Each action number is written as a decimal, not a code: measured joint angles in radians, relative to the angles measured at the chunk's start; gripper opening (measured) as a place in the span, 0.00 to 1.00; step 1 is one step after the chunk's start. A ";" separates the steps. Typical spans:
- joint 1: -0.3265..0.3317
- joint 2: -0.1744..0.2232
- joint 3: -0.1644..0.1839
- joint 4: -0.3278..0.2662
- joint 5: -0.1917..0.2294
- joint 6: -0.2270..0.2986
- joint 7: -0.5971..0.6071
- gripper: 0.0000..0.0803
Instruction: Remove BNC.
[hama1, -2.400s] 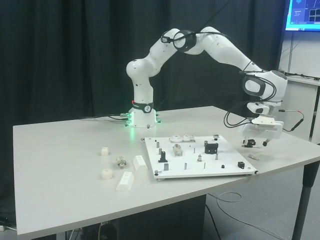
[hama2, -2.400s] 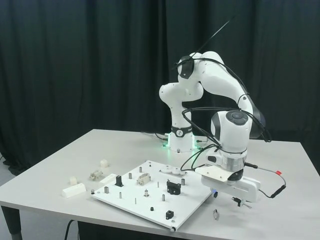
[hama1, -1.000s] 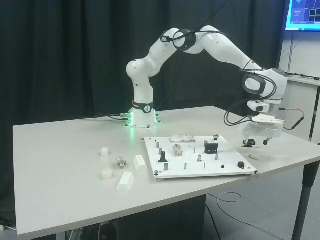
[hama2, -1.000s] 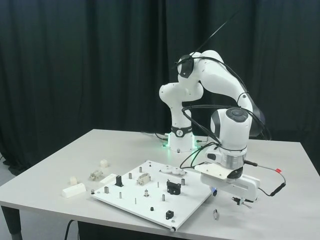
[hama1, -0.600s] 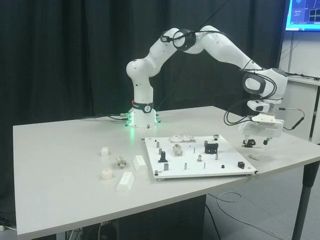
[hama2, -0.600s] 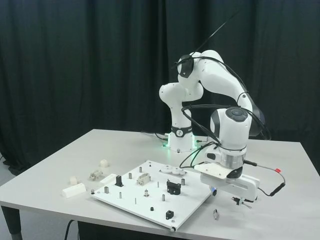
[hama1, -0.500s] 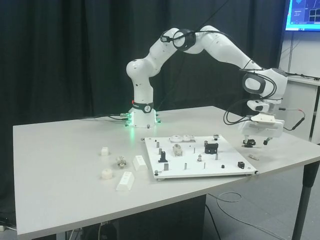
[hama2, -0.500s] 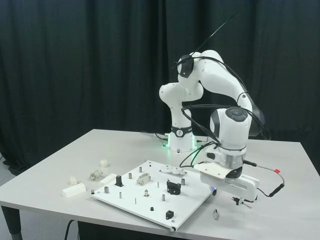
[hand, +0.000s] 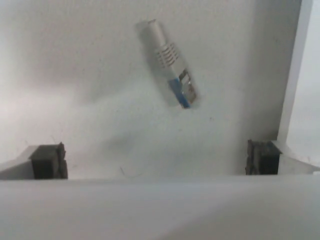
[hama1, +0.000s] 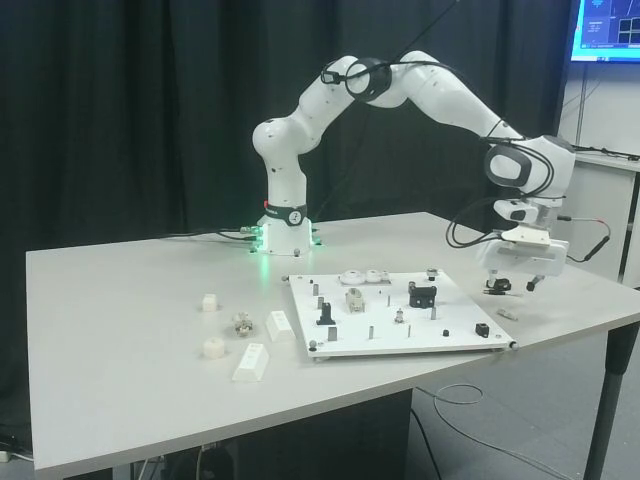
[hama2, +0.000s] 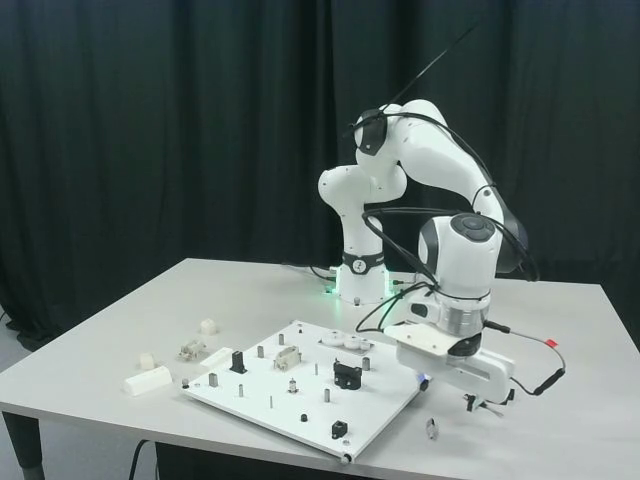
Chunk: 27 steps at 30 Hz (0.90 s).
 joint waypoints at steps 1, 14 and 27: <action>0.000 0.000 -0.002 0.000 -0.002 0.002 0.000 1.00; 0.000 -0.015 -0.065 0.002 -0.051 0.014 -0.001 1.00; -0.037 -0.037 -0.150 0.000 -0.071 0.007 -0.001 1.00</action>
